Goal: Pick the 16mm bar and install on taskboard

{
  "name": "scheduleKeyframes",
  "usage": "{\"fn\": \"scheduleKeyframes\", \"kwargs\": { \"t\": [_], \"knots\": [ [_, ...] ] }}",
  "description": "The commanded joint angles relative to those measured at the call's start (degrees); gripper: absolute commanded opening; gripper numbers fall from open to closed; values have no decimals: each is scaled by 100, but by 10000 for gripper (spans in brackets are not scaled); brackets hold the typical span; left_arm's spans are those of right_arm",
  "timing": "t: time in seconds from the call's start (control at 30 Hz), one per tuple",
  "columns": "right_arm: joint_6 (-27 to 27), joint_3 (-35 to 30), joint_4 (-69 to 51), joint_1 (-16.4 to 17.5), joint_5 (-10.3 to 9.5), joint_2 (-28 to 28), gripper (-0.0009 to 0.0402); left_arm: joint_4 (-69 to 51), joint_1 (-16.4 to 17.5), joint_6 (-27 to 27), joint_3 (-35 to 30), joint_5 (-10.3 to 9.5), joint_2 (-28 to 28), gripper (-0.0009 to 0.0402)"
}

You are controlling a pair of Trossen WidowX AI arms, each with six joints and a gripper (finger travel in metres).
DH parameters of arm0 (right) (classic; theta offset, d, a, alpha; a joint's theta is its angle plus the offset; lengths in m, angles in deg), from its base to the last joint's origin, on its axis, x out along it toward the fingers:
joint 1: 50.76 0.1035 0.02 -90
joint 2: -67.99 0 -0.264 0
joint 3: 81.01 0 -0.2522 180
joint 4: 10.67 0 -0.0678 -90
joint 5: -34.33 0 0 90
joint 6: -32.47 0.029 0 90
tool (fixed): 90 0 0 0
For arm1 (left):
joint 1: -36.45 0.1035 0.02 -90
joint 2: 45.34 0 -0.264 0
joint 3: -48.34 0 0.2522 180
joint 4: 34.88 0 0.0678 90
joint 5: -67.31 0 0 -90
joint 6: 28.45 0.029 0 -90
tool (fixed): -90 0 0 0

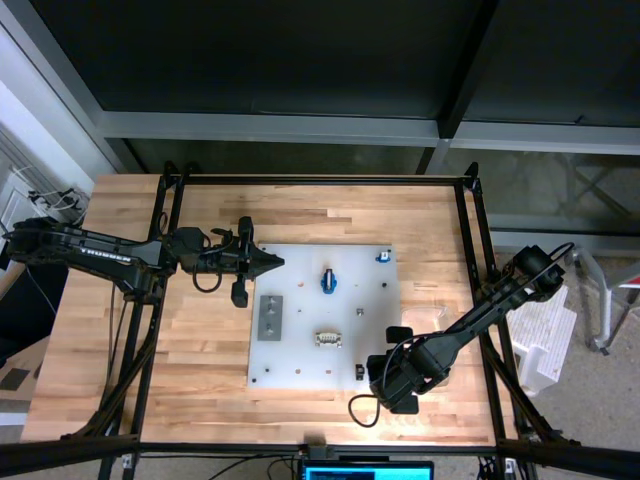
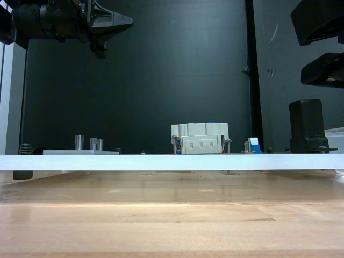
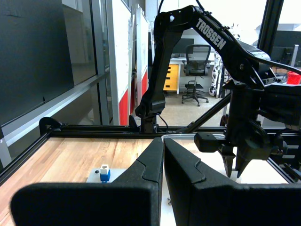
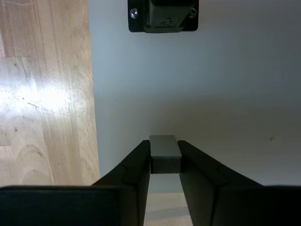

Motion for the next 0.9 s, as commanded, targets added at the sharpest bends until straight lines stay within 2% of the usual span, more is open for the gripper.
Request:
{"fn": "scheduleKeyframes", "kwargs": {
  "t": [0.03, 0.23, 0.4, 0.67, 0.9],
  "knots": [
    [11, -22, 22, 2, 2, -4, 129, 0, 0, 0, -2, 2, 2, 0],
    [11, -22, 26, 7, 2, -7, 187, 0, 0, 0, -2, 2, 2, 0],
    [2, -63, -52, 2, -4, -116, 214, 0, 0, 0, -2, 2, 2, 0],
    [-37, -256, -415, 4, -7, -197, 215, 2, 0, 0, -2, 2, 2, 0],
    [-35, -299, -461, 7, -90, -197, 216, 0, 2, 0, -2, 2, 2, 0]
  ]
}}
